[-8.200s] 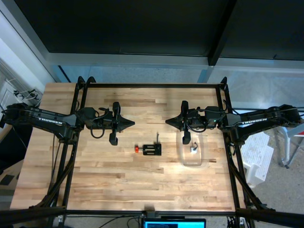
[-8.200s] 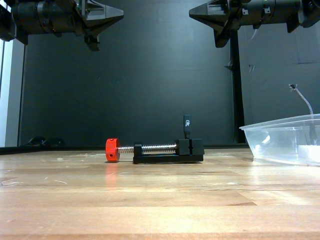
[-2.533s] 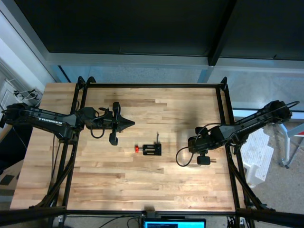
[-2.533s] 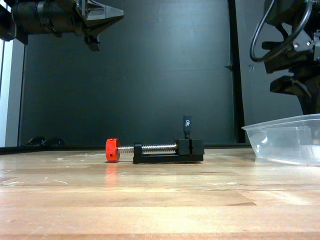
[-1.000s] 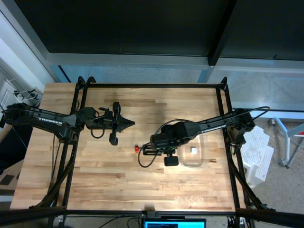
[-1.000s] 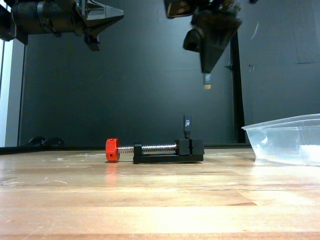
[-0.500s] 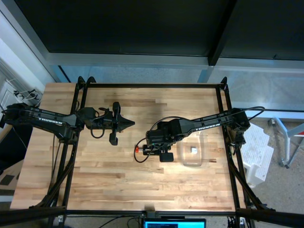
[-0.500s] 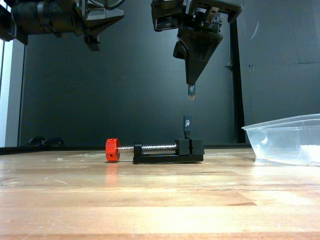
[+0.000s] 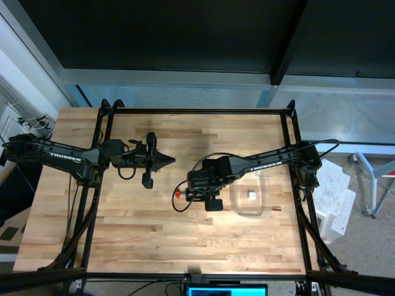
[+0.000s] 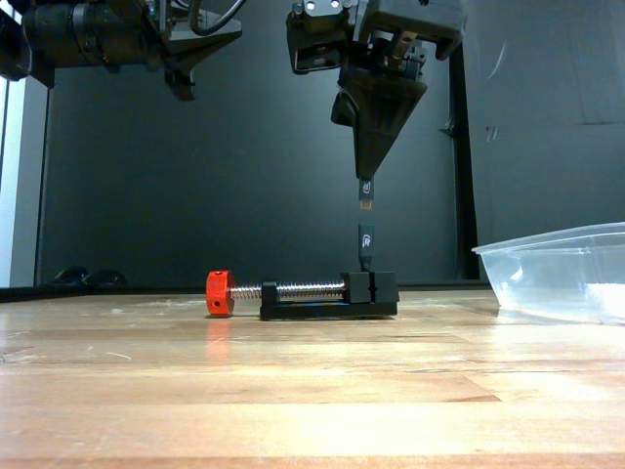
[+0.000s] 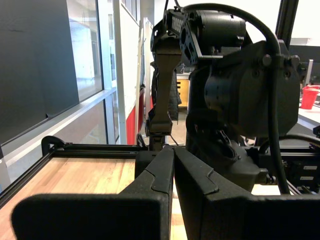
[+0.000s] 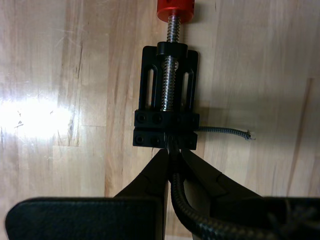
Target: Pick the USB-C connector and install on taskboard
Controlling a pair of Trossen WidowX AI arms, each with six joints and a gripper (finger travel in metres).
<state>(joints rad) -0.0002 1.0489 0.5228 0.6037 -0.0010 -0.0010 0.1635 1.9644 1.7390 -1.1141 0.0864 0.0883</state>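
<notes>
The right gripper hung above the taskboard, its fingers closed on the USB-C connector, which pointed down just over the upright pin without touching it. The left gripper was high at the left, fingers pressed together on nothing. The pale wooden table also carried a clear tray at the right, before a dark wall.

table: pale wood, glossy | taskboard: matt black, shiny metal screw | tray: clear plastic
</notes>
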